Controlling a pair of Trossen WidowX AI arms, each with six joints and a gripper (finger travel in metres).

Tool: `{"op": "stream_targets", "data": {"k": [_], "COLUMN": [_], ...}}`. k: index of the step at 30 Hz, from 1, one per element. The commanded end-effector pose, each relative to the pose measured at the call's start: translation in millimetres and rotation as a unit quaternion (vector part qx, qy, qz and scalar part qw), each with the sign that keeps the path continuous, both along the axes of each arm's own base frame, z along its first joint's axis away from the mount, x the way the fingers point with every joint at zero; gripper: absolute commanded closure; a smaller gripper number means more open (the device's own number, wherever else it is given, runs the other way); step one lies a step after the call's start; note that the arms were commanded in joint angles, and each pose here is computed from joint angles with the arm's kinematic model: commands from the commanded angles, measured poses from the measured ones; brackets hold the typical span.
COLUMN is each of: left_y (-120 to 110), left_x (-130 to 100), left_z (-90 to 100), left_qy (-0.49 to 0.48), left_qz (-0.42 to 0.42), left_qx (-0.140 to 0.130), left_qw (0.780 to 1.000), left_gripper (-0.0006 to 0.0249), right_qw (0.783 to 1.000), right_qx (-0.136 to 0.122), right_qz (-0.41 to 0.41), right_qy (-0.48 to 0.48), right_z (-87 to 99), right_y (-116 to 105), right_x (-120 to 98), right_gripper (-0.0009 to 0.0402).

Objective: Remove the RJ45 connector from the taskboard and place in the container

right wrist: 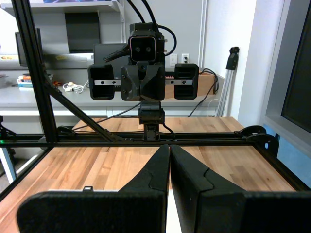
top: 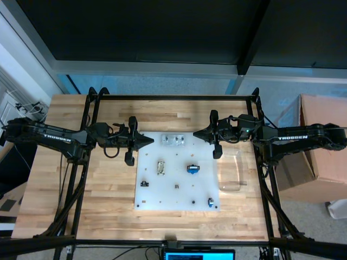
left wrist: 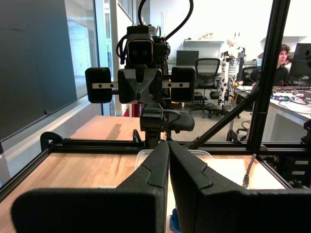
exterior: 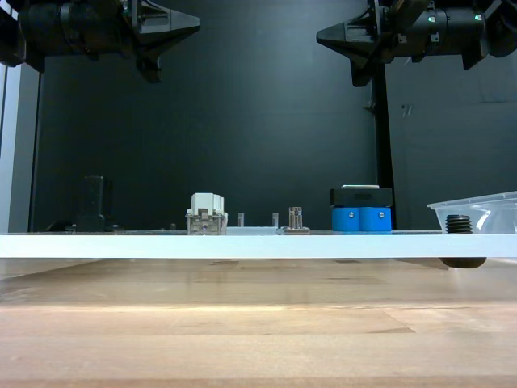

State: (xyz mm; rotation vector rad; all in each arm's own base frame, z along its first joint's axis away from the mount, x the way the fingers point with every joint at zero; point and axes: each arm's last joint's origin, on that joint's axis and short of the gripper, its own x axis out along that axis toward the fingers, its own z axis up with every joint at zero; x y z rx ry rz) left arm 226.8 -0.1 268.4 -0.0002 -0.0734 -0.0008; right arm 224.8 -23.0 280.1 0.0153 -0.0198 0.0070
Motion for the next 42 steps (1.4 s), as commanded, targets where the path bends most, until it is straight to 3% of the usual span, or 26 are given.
{"op": "stream_targets", "data": {"k": [1, 15, 21, 26, 35, 42], "left_y": [0, 0, 0, 0, 0, 0], "left_x": [0, 0, 0, 0, 0, 0], "left_z": [0.0, 0.0, 0.0, 0.0, 0.0, 0.0], "left_qy": [0.0, 0.0, 0.0, 0.0, 0.0, 0.0], "left_qz": [0.0, 0.0, 0.0, 0.0, 0.0, 0.0], "left_qx": [0.0, 0.0, 0.0, 0.0, 0.0, 0.0], "left_qw": [1.0, 1.0, 1.0, 1.0, 1.0, 1.0], "left_gripper": [0.0243, 0.0243, 0.0243, 0.0243, 0.0243, 0.0243], "right_qw": [1.0, 1.0, 0.994, 0.977, 0.928, 0.9], "right_qx": [0.0, 0.002, 0.02, 0.02, 0.011, 0.038], "right_qz": [0.0, 0.016, 0.0, -0.011, -0.011, 0.01], "right_qy": [0.0, 0.001, 0.109, 0.211, 0.371, 0.435], "right_z": [0.0, 2.4, 14.9, 25.2, 37.7, 41.3], "right_y": [0, 2, 4, 20, 58, 91], "right_x": [0, -1, 2, 0, -6, -9], "right_gripper": [0.0393, 0.0393, 0.0394, 0.0394, 0.0394, 0.0394]}}
